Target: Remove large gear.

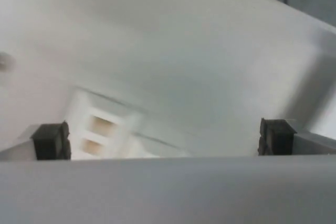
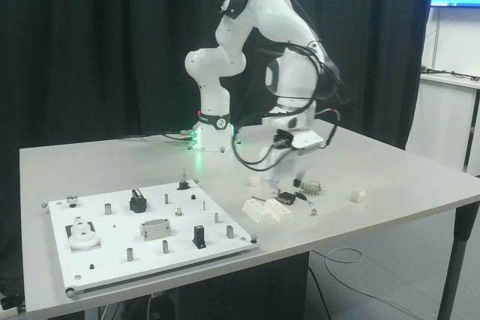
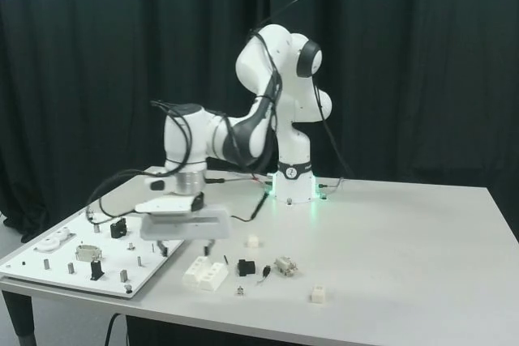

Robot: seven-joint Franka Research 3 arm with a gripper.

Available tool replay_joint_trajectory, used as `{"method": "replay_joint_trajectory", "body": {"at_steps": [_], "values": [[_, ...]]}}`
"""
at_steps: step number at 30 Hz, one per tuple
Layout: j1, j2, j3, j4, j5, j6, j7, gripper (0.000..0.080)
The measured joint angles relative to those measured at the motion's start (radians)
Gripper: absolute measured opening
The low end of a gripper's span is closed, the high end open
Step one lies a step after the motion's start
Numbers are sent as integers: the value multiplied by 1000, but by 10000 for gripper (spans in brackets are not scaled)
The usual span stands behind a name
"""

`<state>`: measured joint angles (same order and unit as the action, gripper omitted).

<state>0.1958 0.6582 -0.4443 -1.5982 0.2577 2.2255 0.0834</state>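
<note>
The fingers stand wide apart, empty, above the smooth grey surface — a white blocky part just below. The large gear, round and white, sits flat on the white board, well away.

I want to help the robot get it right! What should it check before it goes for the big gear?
1. Gripper open: ok, fingers wide apart.
2. Gripper empty: ok.
3. Large gear on the white board: ok.
4. Gripper above the large gear: not ok, it hangs over the white block on the table, beside the board.
5. Gear loose on its peg: cannot tell.
</note>
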Motion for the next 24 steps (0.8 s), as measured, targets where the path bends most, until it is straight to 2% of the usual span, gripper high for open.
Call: {"method": "replay_joint_trajectory", "body": {"at_steps": [8,24], "values": [[-103,0,0,30,-43,-2,-64,800],[-333,6,-3,105,-49,-3,-288,800]]}}
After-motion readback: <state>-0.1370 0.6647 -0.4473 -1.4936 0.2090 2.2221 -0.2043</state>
